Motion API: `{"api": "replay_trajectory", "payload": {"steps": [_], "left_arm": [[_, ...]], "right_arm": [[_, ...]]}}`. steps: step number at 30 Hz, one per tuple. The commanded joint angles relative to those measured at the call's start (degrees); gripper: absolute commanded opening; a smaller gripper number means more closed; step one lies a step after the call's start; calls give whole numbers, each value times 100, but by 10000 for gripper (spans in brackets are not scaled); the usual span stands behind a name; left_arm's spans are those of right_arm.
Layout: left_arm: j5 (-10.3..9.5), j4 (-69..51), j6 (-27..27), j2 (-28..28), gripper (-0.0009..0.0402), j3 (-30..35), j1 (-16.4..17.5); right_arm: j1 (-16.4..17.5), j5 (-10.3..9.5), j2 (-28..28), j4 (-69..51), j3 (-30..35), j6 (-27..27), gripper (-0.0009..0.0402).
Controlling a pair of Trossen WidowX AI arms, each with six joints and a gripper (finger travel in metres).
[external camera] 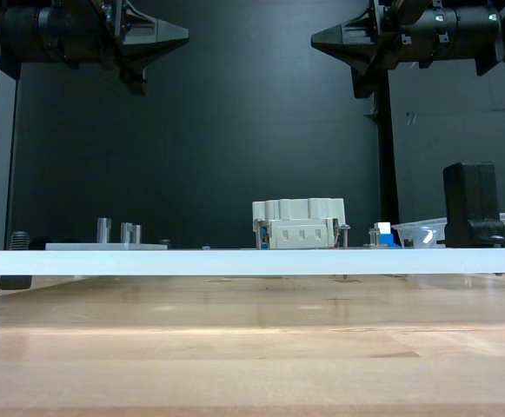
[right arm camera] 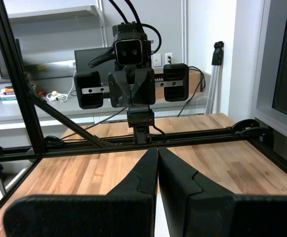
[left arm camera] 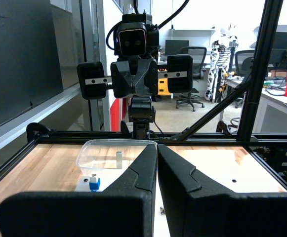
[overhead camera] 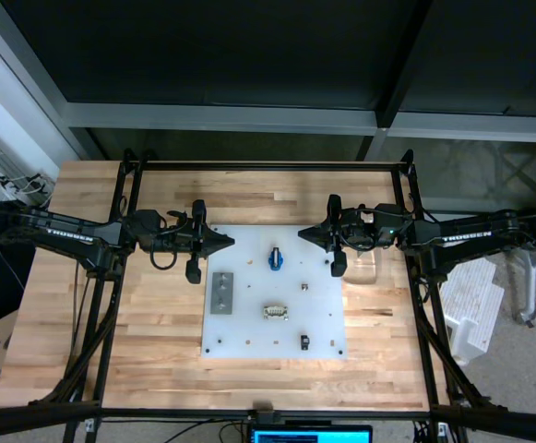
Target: Pick the 16mm bar and install on taskboard
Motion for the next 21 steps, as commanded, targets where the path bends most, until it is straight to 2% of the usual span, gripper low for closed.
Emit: {"api": "replay_trajectory", "payload": {"steps": [1, 12, 14, 15, 18, 21], "left_arm": [[0, 2, 0, 0, 0, 0, 2], [0, 2, 0, 0, 0, 0, 2], [0, 2, 0, 0, 0, 0, 4], [0, 2, 0, 0, 0, 0, 2], [0, 2, 0, 0, 0, 0, 2], [0, 2, 0, 0, 0, 0, 4]], "right_arm": [[0, 0, 0, 2, 0, 4, 0], [0, -4, 0, -13, 0, 11, 0], [0, -94, -20, -101, 20, 256, 0], [-7, -153, -39, -269, 74, 304, 0], [-17, -133, -131, -1279, 393, 280, 0], [-17, 22, -155, -2640, 872, 260, 0]]}}
